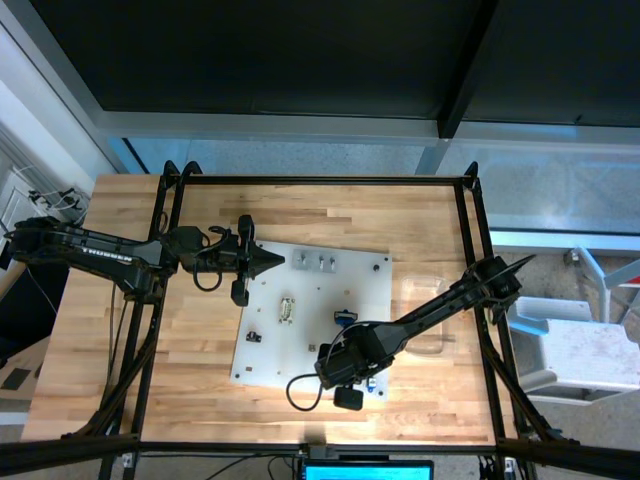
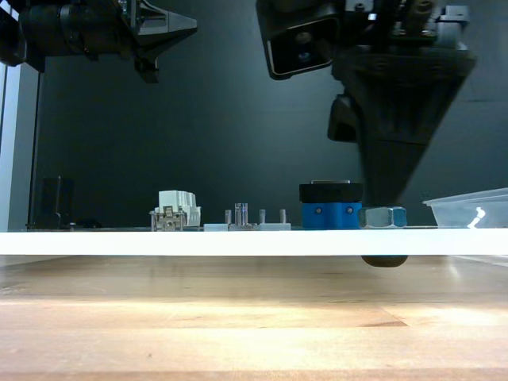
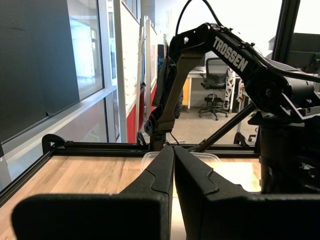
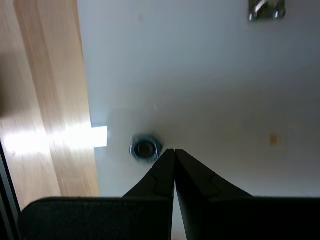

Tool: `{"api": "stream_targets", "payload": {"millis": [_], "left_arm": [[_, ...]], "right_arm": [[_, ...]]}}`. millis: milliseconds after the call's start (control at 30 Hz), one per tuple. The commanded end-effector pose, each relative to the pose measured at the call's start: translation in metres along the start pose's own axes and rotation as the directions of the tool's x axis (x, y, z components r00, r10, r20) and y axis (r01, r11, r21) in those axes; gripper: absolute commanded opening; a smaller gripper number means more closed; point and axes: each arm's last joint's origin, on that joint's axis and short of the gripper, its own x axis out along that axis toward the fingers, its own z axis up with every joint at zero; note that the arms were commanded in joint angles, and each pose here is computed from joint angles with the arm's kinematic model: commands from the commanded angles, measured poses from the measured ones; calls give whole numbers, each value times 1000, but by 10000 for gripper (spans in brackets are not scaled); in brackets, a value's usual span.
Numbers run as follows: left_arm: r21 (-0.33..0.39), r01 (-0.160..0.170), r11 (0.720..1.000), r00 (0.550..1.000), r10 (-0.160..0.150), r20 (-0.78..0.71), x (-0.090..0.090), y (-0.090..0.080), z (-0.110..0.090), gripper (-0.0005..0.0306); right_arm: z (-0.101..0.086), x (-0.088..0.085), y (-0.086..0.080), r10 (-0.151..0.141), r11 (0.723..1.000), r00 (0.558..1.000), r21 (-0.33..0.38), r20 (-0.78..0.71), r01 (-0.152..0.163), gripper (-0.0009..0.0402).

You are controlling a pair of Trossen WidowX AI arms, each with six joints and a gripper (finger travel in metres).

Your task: Pick the M12 fastener and fasten on the M12 threads

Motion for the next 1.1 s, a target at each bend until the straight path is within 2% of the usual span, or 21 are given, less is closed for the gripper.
{"api": "stream_targets", "payload": {"millis": [33, 167, 233, 300, 367, 400, 467, 667, 933, 1100], "left_arm": [[0, 0, 1000, 1000, 0, 0, 0, 0, 0, 0], [0, 0, 1000, 1000, 0, 0, 0, 0, 0, 0], [0, 0, 1000, 1000, 0, 0, 0, 0, 0, 0], [0, 0, 1000, 1000, 0, 0, 0, 0, 0, 0], [0, 0, 1000, 1000, 0, 0, 0, 0, 0, 0], [0, 0, 1000, 1000, 0, 0, 0, 0, 0, 0], [0, 0, 1000, 1000, 0, 0, 0, 0, 0, 0], [0, 0, 1000, 1000, 0, 0, 0, 0, 0, 0], [0, 0, 1000, 1000, 0, -1, 0, 0, 0, 0], [0, 0, 1000, 1000, 0, -2, 0, 0, 0, 0]], "right_arm": [[0, 6, 0, -6, 1000, 1000, 0, -10, 6, 0], [0, 6, 0, 2, 1000, 1000, 0, -15, -2, 0], [0, 4, 1, 26, 1000, 999, 1, -30, -26, 0], [-1, 4, 3, 75, 997, 995, -5, -64, -75, 0], [-3, 1, 5, 146, 988, 983, -24, -111, -150, 0], [-3, 1, 6, 170, 984, 977, -31, -128, -176, 0], [-4, -3, 7, 194, 978, 971, -50, -139, -203, 0], [-5, -6, 6, 186, 979, 972, -56, -142, -195, 0], [-5, -11, 7, 190, 979, 973, -53, -130, -198, 0], [-4, -22, 6, 174, 982, 981, -57, -81, -179, 0]]}}
